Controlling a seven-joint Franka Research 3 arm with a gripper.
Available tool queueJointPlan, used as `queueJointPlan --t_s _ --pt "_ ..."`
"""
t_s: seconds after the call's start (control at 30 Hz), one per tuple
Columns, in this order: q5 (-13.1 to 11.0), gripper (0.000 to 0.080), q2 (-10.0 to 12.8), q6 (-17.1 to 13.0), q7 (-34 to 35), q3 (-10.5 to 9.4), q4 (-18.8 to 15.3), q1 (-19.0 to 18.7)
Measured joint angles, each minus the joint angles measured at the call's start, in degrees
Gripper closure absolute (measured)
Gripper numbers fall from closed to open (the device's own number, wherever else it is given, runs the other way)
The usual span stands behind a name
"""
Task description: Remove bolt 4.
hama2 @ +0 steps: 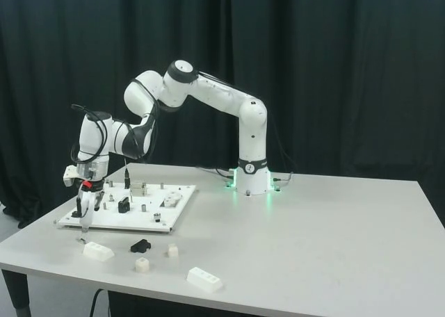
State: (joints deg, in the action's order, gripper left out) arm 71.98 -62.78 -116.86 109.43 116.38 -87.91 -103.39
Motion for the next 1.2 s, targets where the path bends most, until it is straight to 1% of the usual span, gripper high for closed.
queueJointPlan --t_s 0.33,1.2 --pt "0.0 0.0003 0.15 1.8 0.0 -1.18 0.0 0.19" --pt "0.0 0.0003 0.45 2.52 0.0 -1.28 0.0 0.68"
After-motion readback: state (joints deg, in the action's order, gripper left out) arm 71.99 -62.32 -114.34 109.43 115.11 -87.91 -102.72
